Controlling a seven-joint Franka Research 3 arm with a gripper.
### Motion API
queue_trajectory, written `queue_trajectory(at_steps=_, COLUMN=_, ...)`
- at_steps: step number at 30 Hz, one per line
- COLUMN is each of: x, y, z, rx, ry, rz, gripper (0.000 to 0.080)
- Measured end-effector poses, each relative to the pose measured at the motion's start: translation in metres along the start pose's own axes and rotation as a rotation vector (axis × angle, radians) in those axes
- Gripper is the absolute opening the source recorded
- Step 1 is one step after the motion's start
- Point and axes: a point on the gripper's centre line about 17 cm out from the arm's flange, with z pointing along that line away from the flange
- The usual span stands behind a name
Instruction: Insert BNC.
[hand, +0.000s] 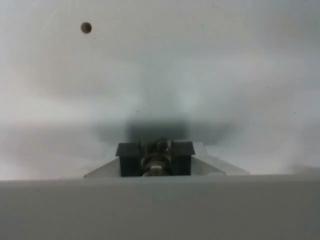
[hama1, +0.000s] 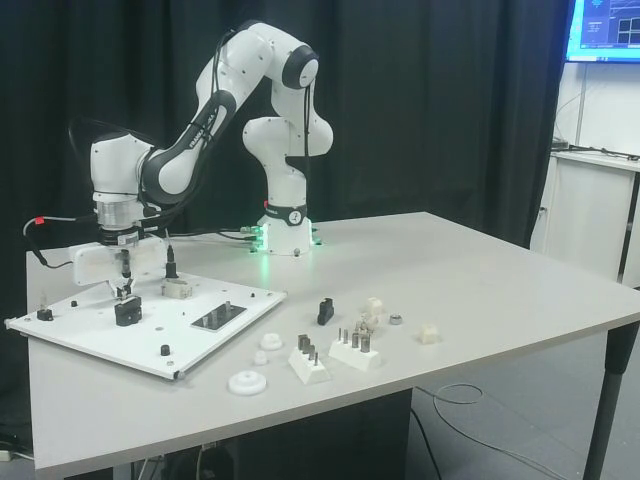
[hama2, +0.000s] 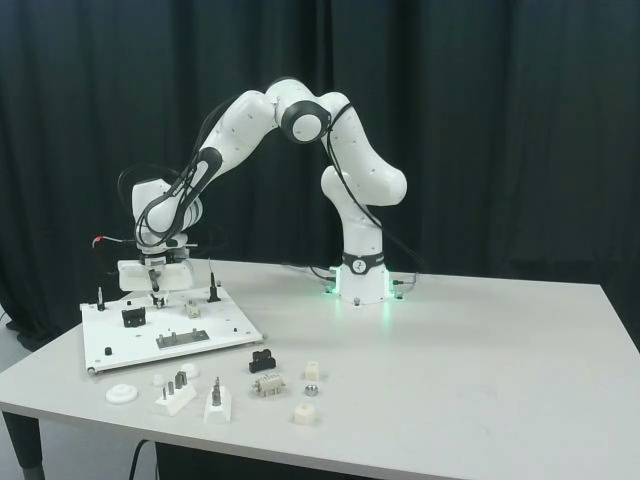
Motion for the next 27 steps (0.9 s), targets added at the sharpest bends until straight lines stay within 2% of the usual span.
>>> queue_trajectory(at_steps=27, x=-0.0003, y=0.0000, z=-0.0002, rx=-0.008, ry=0.001, rz=-0.001, gripper=0.0124)
